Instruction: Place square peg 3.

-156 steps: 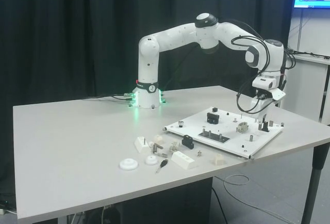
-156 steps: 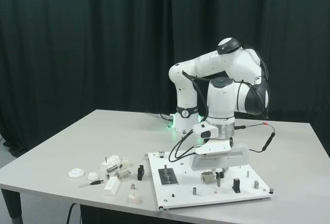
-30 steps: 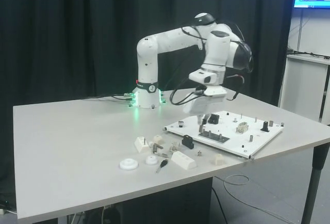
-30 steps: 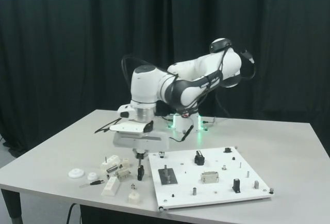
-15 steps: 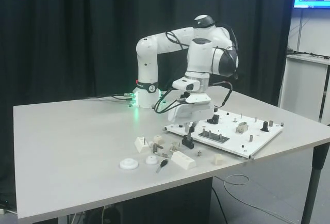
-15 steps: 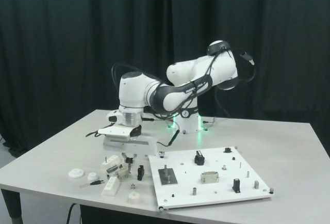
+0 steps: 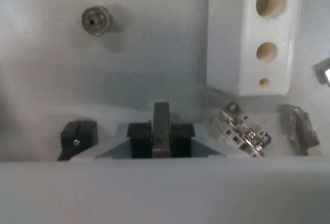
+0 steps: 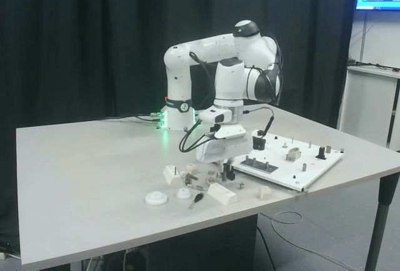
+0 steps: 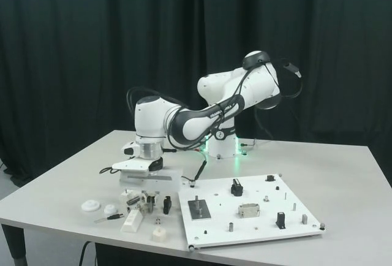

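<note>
Fingers point(image 7: 161, 126) clamped on grey square peg point(image 7: 161, 111); risk: peg sits tilted, jams at white board point(image 9: 251, 229) hole.

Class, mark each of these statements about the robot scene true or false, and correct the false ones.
1. The claw hangs over the loose parts beside the white board. True.
2. The white block in the wrist view has three holes. True.
3. The white gear lies on the board. False: it lies on the grey table, away from the board.
4. The arm's base glows green. True.
5. The arm reaches over the board's far corner. False: it reaches off the board, toward the loose parts.
</note>
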`<state>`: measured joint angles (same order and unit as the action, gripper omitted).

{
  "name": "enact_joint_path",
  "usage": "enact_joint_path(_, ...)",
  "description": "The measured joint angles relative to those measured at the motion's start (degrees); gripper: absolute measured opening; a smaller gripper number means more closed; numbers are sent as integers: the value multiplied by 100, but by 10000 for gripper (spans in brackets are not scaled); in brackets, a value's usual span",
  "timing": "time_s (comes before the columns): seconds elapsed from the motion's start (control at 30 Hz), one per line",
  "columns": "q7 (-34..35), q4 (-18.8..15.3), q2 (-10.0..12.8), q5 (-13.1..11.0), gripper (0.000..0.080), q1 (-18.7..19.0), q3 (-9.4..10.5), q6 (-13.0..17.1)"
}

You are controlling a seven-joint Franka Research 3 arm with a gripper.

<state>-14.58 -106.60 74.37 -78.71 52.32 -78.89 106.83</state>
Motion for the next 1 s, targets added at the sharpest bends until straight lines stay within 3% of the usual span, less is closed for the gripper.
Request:
enact_joint_path(0.4,-74,0,16,-104,76,-63,80,60)
enact_joint_path(0.43,-75,0,16,-112,193,-64,80,60)
enact_joint_path(0.73,-74,9,15,-128,193,-67,59,74)
enact_joint_path(0.77,-74,12,15,-128,736,-67,50,74)
enact_joint_path(0.9,-74,29,5,-128,736,-65,3,73)
enact_joint_path(0.93,-74,33,3,-128,786,-62,-15,73)
enact_joint_path(1.0,-74,43,-4,-128,786,-54,-47,70)
